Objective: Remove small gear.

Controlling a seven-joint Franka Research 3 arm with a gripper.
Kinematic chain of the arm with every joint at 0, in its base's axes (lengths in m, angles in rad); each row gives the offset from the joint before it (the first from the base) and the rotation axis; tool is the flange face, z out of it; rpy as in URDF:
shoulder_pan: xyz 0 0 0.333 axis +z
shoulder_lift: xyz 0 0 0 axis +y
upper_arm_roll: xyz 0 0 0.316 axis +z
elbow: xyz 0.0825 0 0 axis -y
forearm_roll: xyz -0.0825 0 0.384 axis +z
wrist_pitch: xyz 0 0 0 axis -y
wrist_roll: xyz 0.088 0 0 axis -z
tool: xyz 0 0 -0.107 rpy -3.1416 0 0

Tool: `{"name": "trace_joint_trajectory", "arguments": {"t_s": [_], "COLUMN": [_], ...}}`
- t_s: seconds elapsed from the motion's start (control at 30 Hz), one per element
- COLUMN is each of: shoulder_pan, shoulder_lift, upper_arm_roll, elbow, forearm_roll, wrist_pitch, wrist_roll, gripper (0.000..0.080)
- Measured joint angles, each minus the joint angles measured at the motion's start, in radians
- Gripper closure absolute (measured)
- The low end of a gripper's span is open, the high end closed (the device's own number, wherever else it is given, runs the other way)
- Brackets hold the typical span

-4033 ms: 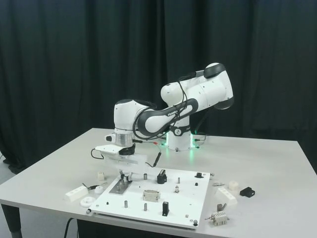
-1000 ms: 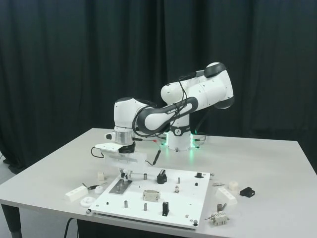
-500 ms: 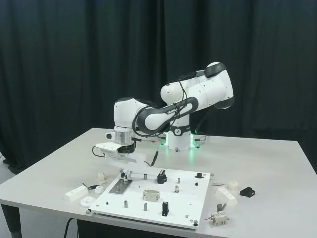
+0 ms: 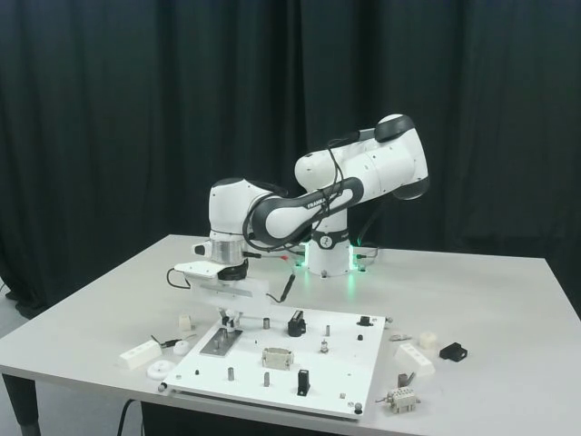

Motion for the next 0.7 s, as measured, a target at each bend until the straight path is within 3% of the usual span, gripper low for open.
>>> {"name": "trace_joint_trajectory", "arguments": {"t_s": [0.7], "shoulder_pan": [0.000], "shoulder_lift": [0.000], "upper_arm_roll": [-0.001], "elbow": [-0.001], "forearm_roll": [0.001], "wrist_pitch": [0.000], "wrist_roll": [0.015], "gripper": [0.0666]}}
